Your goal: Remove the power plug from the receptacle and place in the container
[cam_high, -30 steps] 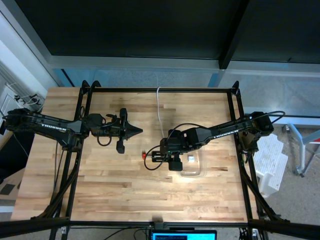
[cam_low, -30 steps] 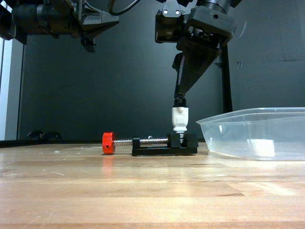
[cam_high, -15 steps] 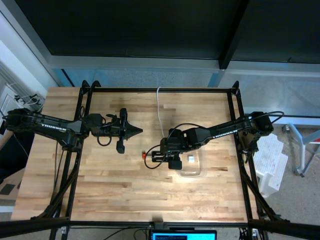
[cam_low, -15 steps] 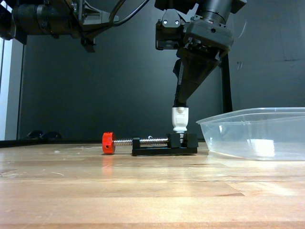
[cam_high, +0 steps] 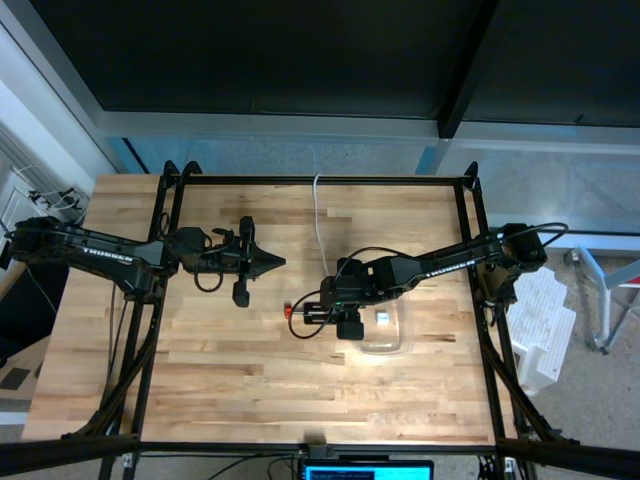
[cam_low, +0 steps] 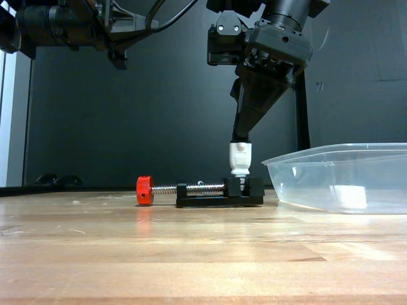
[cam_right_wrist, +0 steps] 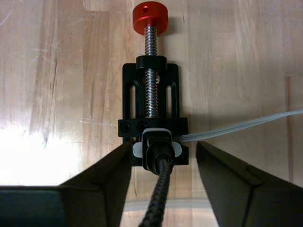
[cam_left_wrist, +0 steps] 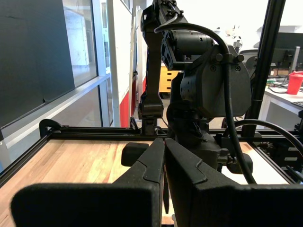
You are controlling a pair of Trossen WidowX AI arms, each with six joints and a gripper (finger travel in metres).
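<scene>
My right gripper (cam_low: pixel 240 133) hung mid-frame, jaws apart astride the plug (cam_right_wrist: pixel 157 153), its receptacle (cam_low: pixel 240 159) held upright by the vise (cam_low: pixel 210 198); left gripper (cam_high: pixel 262 262) idled mid-left, jaws together.

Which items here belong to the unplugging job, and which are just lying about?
Job: plug, seated in receptacle; container; right tool, open, straddling the plug.
Lying about: vise clamping the receptacle; white cable; white cube in the container; left tool, shut, hovering off to the left.
</scene>
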